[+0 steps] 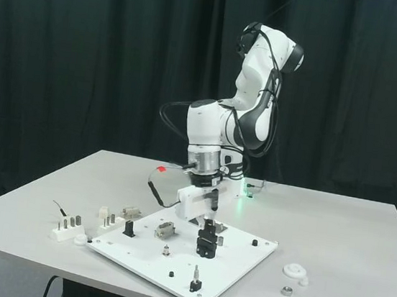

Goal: Insert D-SUB.

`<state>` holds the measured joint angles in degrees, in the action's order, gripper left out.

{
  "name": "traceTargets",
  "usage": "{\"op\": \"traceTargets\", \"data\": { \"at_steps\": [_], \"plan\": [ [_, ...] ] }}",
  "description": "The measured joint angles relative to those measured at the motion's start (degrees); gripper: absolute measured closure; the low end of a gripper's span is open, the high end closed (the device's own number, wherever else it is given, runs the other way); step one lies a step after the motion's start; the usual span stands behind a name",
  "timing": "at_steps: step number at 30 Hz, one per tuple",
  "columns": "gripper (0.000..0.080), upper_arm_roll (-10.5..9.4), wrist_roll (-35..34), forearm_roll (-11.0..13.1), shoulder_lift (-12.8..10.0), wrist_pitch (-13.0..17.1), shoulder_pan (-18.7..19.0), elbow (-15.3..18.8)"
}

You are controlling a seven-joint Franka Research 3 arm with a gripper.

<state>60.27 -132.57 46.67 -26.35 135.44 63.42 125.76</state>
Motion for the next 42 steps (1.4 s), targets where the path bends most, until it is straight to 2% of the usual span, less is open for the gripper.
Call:
{"op": "traceTargets", "data": {
  "at_steps": [42],
  "plan": [
    [0.0656,0.40,1.6,0.0,-0.3,0.0,0.4,0.0]
  ]
}}
